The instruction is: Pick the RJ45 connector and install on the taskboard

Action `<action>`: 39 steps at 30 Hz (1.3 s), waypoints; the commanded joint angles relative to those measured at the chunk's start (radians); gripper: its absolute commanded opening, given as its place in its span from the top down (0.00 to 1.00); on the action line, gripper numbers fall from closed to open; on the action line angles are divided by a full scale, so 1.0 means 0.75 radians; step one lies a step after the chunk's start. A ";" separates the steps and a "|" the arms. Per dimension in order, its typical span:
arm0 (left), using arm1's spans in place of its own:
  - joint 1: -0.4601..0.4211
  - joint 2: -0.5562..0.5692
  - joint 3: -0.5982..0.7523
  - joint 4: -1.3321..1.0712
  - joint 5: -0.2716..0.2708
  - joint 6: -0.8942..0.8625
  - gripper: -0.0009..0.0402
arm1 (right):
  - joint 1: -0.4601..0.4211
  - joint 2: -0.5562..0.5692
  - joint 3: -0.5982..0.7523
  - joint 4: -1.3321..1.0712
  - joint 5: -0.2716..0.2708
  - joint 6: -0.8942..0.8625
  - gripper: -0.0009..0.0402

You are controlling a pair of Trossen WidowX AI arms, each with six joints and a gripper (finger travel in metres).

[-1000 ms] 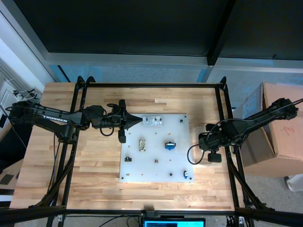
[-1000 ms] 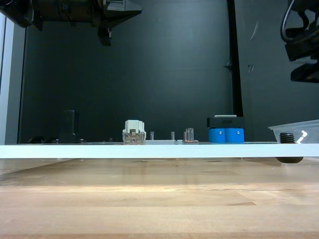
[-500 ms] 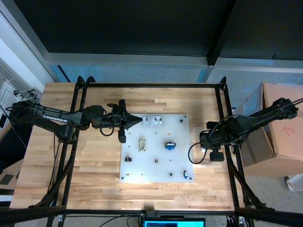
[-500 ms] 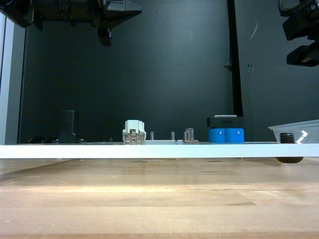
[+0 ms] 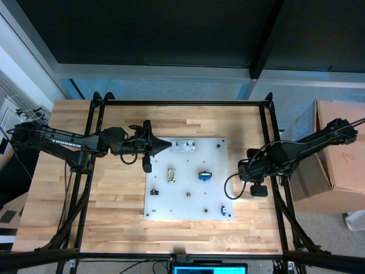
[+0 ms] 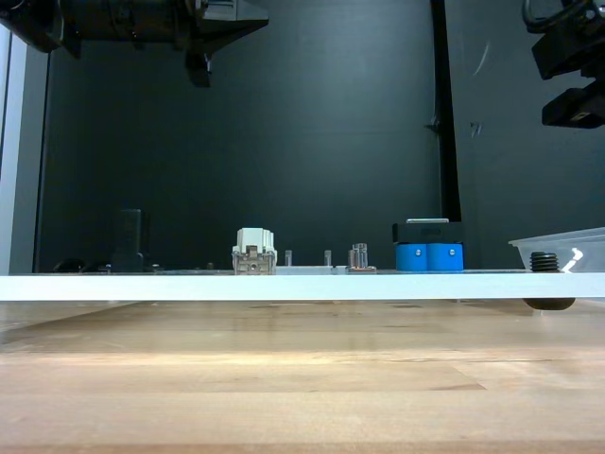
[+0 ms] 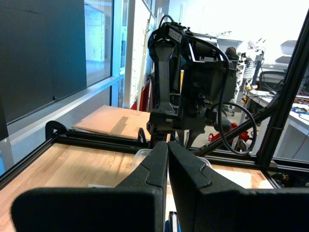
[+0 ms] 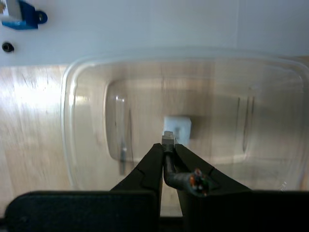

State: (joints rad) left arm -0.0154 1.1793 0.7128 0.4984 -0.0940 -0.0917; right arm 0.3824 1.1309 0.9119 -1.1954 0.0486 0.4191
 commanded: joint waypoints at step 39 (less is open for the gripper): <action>0.001 0.001 0.000 0.000 0.001 0.000 0.98 | 0.015 0.674 0.585 0.155 0.016 0.061 0.44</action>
